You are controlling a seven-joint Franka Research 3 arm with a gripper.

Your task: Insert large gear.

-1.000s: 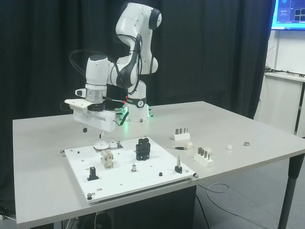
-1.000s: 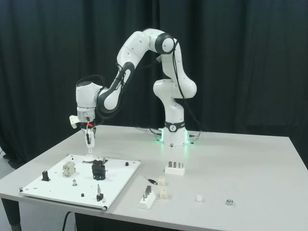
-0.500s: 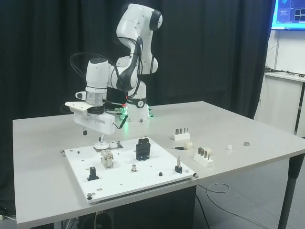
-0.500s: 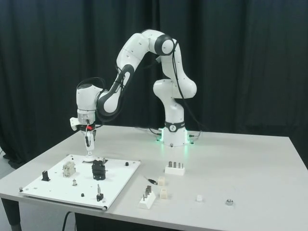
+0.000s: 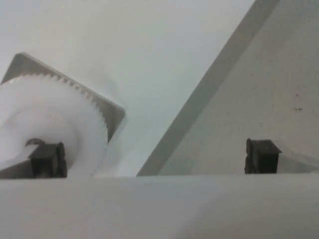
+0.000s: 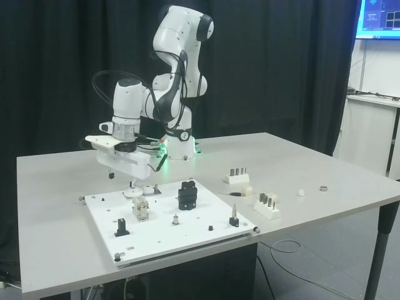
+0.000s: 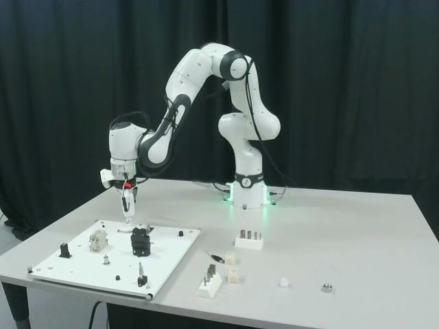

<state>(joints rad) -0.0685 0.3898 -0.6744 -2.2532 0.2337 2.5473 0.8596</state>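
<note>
While the two-fingered gripper (image 5: 154, 157) hangs wide open holding nothing, the white toothed large gear (image 5: 50, 124) lies near the white assembly board's (image 5: 164, 59) back edge, bare grey table (image 5: 259, 99) beyond. One black fingertip (image 5: 47, 159) hides part of the gear's hub.

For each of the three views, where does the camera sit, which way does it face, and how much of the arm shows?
Wrist view: on the wrist, looking down past both black fingertips at the large white toothed gear.
First room view: off one table corner, facing the whole white arm and white square assembly board.
Second room view: across the table, facing the arm's base.
Shared: both room views show the board and the gripper over its far edge.
</note>
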